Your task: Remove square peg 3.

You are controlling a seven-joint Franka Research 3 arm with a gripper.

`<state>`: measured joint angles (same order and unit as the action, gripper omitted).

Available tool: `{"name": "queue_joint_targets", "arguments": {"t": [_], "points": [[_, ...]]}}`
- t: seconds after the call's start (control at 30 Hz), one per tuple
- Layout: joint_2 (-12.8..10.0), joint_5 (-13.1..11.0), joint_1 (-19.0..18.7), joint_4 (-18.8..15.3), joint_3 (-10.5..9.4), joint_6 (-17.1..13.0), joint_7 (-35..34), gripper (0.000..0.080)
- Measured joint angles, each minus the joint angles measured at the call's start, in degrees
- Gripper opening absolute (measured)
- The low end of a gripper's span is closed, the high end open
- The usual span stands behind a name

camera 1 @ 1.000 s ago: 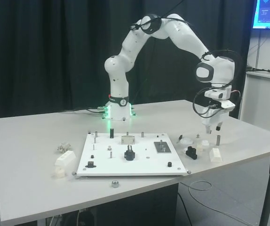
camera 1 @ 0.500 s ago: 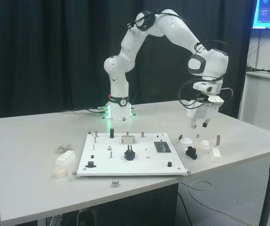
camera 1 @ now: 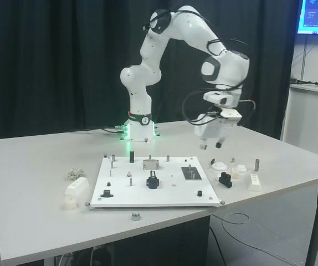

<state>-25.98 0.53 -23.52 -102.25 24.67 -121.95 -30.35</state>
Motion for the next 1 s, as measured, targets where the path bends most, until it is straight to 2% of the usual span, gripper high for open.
{"name": "queue_joint_targets", "arguments": {"t": [0.37,1.0], "points": [[0.9,0.0,8.6,0.0,-1.95,-0.4,11.3,0.08],[1.2,-0.7,17.9,0.0,-2.05,-1.7,23.4,0.08]]}}
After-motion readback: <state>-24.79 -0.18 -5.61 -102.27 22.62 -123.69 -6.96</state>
